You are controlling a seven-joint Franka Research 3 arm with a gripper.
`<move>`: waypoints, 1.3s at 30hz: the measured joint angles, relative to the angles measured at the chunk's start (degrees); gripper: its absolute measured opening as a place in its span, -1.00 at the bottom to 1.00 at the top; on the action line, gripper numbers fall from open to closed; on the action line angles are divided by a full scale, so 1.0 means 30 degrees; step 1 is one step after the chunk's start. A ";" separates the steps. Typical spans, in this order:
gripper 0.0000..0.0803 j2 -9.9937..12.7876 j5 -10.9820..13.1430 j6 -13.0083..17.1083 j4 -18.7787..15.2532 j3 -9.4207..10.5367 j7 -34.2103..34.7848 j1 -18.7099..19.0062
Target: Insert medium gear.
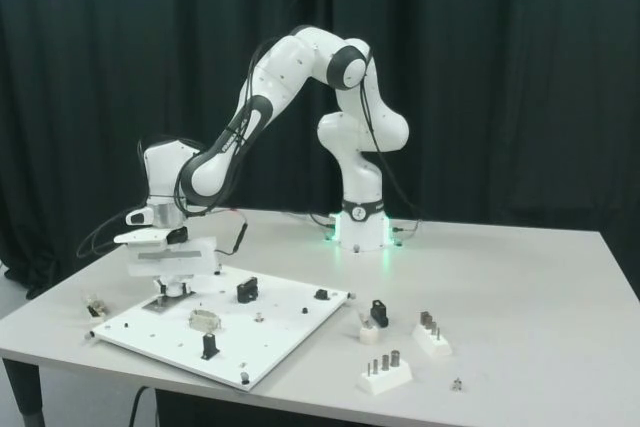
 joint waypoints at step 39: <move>0.78 -0.0183 -0.0137 -0.0006 0.0000 -0.0078 0.6371 0.0001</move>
